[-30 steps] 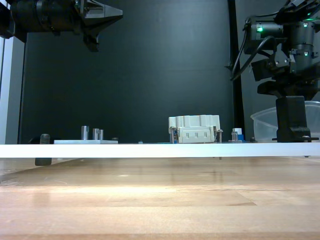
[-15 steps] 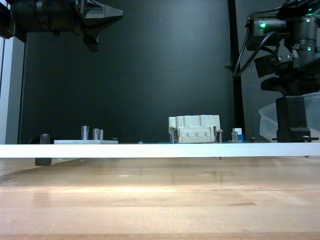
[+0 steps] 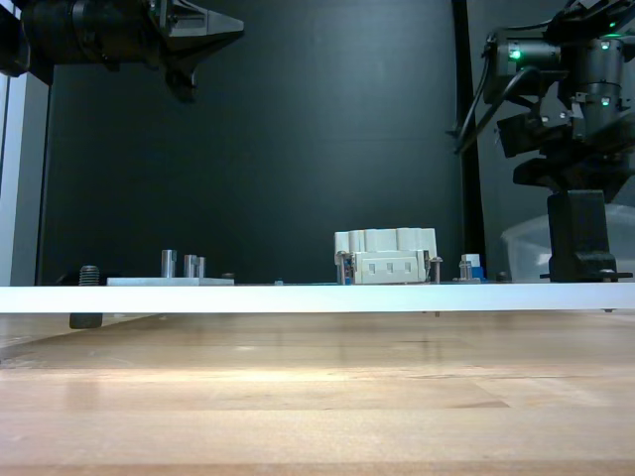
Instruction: Pick the USB connector and install on taskboard
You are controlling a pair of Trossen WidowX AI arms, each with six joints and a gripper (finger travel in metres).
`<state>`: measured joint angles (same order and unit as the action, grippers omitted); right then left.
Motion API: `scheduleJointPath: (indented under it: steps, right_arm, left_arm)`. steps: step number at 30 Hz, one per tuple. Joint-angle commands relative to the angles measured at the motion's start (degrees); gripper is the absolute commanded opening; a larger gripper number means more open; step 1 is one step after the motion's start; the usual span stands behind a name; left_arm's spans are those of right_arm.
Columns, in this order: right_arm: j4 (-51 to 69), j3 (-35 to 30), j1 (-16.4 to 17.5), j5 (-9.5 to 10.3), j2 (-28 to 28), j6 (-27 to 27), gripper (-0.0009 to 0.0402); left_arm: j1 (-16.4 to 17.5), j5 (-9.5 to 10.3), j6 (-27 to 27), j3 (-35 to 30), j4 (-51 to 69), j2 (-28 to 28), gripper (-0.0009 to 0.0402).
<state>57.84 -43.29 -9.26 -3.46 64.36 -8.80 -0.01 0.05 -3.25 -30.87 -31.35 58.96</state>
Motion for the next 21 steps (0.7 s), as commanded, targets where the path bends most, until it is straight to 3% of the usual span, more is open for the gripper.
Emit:
scheduleJointPath:
  steps: [1,13,21]
  right_arm:
    - [0.2,0.0,0.0,0.11,0.0,1.0,0.0]
    - [2.6,-2.7,0.6,-0.04,-0.1,2.6,0.0]
    - [6.3,-8.6,6.1,-0.02,-0.1,9.4,0.0]
  left_arm:
    - [0.0,-0.02,0.0,0.0,0.0,0.0,0.0]
    - [0.0,-0.02,0.0,0.0,0.0,0.0,0.0]
    - [0.0,-0.02,0.0,0.0,0.0,0.0,0.0]
